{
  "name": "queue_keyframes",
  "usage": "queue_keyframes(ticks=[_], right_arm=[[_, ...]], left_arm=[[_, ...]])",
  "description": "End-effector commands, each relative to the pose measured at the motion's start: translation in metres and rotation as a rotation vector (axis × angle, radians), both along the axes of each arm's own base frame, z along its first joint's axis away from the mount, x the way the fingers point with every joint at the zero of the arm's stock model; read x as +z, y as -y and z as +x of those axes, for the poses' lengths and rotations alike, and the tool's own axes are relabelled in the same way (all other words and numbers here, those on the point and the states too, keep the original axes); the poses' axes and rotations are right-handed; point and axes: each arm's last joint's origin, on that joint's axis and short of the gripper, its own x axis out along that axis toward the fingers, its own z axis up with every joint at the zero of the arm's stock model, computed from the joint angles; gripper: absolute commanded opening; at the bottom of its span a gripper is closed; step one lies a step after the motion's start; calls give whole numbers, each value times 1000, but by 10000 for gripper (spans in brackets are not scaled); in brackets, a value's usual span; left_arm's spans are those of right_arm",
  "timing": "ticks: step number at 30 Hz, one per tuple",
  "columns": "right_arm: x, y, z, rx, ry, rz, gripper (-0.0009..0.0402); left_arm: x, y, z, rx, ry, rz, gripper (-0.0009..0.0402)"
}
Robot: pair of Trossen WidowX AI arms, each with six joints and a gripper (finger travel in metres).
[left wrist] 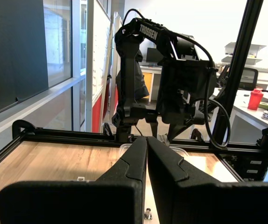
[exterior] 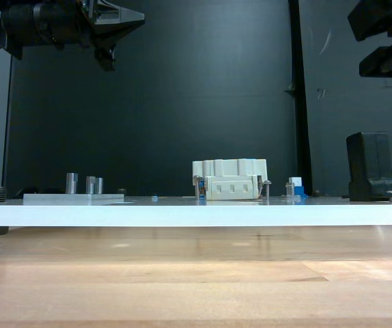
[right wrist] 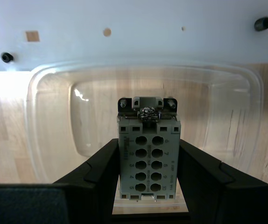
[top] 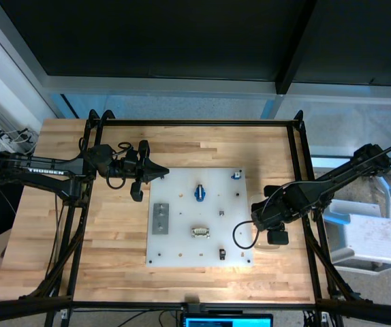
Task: Pick the HAN10E connector and install in the HAN10E hub
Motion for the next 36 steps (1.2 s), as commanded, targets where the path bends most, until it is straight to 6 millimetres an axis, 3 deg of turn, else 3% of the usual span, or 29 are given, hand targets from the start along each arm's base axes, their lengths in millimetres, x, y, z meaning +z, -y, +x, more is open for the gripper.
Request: queue_keyframes(ticks=[1,12,36], right_arm=[[0,0,0,-2,2,1,51],[-3,-5,12,-6,8,4,50],[2,-29,114,-50,53,12,50]], left_arm=[[0,0,0,0,0,0,0],[0,0,0,0,0,0,0],[0,0,0,0,0,0,0]])
